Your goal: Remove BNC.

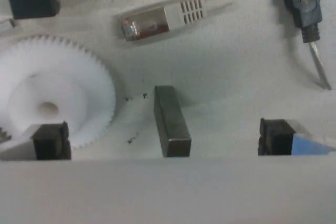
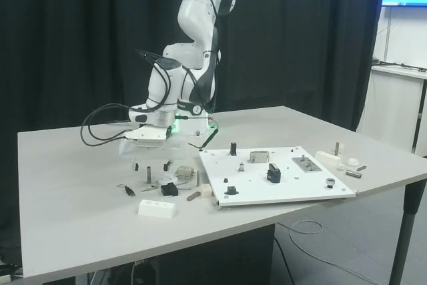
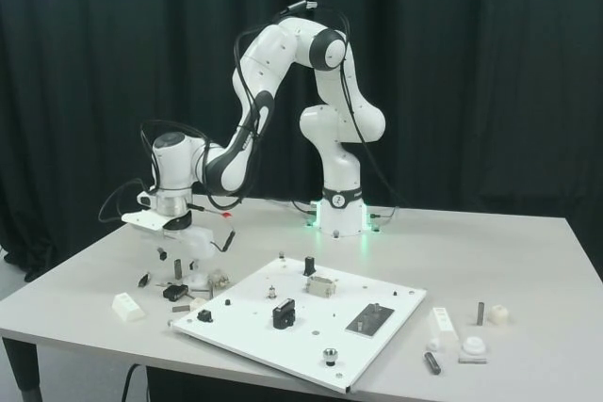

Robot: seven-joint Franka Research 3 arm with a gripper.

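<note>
While the gripper (image 1: 163,140) hangs open, the BNC (image 2: 329,183) lies apart — far.

Grey bar (image 1: 171,121) between jaws (gear (image 1: 52,90) beside)

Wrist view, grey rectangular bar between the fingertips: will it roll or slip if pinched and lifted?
The grey bar has flat faces and square edges, so it will probably not roll. It looks like solid metal, likely heavy for its size and stiff. Its smooth sides could slip in the open gripper unless pinched squarely across the narrow width.
</note>
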